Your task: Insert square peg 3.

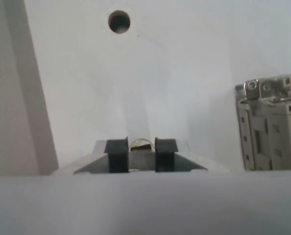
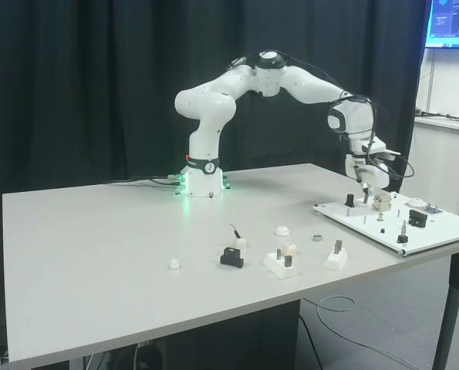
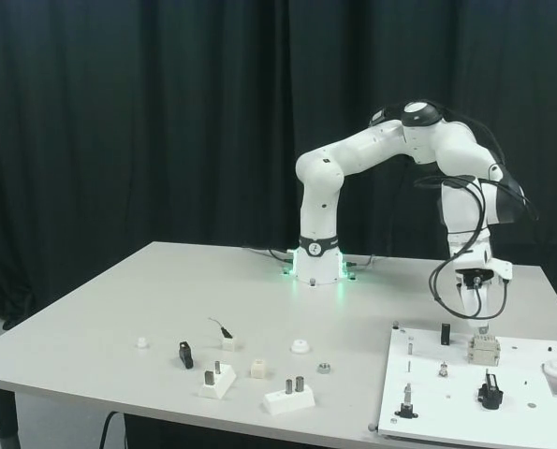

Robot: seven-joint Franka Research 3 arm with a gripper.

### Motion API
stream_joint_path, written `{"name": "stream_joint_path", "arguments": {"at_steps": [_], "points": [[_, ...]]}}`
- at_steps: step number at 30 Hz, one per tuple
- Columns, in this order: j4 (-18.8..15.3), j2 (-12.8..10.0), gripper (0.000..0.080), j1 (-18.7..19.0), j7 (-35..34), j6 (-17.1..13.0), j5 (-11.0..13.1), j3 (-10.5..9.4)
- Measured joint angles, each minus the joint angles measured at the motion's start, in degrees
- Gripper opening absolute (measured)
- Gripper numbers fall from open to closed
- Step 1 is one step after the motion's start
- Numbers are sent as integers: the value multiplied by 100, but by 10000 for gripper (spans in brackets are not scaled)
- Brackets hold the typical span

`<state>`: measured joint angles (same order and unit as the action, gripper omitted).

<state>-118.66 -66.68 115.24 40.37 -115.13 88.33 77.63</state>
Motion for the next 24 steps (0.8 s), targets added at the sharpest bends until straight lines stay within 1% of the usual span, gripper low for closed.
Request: {"name": "stream_joint_path", "arguments": {"at_steps": [9,15,24], "points": [[-91,47,111,-24,444,24,128,5],[-139,63,111,-65,720,99,222,21],[-165,69,111,-184,1010,322,411,46]]}}
